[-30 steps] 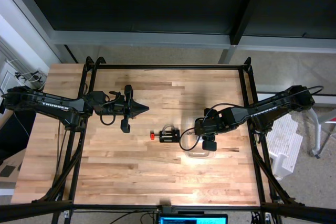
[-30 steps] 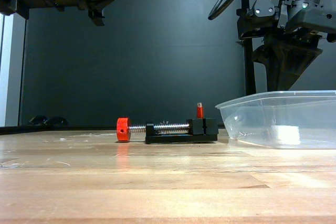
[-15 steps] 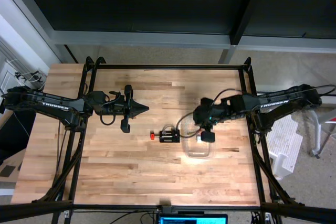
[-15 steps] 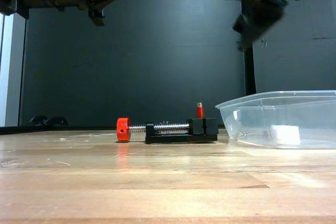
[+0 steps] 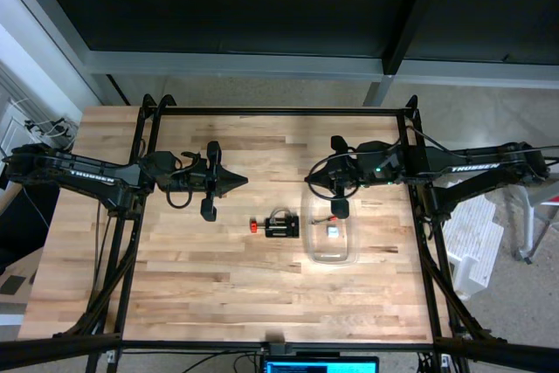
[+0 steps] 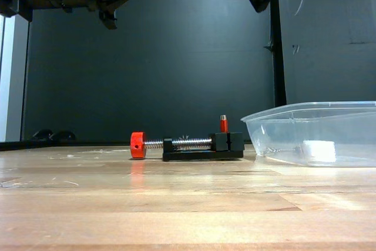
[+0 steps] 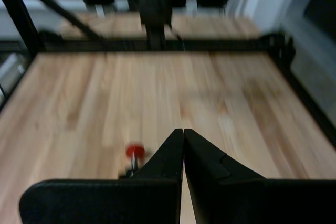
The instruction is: Remove the RCA connector from the receptacle and place in the container
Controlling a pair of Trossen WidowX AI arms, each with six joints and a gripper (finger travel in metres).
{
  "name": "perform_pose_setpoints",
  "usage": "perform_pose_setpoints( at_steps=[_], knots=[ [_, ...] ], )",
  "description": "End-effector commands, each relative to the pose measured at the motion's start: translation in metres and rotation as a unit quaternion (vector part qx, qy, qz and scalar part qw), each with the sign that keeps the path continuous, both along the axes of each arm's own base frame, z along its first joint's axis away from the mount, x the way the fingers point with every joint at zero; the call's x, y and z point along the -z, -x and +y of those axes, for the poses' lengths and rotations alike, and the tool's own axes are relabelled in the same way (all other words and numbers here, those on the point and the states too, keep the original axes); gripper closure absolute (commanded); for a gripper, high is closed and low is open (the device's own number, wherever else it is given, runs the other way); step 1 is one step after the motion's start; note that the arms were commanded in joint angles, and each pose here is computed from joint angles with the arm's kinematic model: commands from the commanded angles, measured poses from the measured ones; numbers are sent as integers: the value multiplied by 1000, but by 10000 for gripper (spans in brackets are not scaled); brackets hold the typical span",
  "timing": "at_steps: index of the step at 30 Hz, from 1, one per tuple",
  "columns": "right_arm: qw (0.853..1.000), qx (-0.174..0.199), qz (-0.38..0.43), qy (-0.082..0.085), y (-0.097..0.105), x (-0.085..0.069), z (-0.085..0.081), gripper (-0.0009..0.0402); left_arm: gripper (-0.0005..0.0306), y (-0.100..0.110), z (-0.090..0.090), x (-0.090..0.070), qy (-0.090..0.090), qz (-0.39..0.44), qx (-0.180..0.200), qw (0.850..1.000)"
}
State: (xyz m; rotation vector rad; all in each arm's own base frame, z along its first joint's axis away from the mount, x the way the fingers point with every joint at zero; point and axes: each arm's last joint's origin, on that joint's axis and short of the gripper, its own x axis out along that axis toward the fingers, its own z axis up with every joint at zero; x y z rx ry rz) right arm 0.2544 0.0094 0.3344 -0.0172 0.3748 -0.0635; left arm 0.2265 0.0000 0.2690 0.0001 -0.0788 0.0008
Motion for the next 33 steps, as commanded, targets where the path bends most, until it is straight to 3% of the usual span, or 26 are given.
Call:
perform_pose_setpoints(
  at_steps=[1,4,8,18,33],
  knots=[
    [999,-3,-50,-6,1,1,0,393,300,0,0,0,0,0,0,1000],
    [996,-10,-94,-11,3,5,-1,393,300,0,0,0,0,0,0,1000],
    [988,-23,-147,-34,4,15,-5,393,300,0,0,0,0,0,0,1000],
    [981,-24,-192,-30,9,39,-6,393,300,0,0,0,0,0,0,1000],
    [983,-24,-182,-26,10,47,-6,393,300,0,0,0,0,0,0,1000]
  ],
)
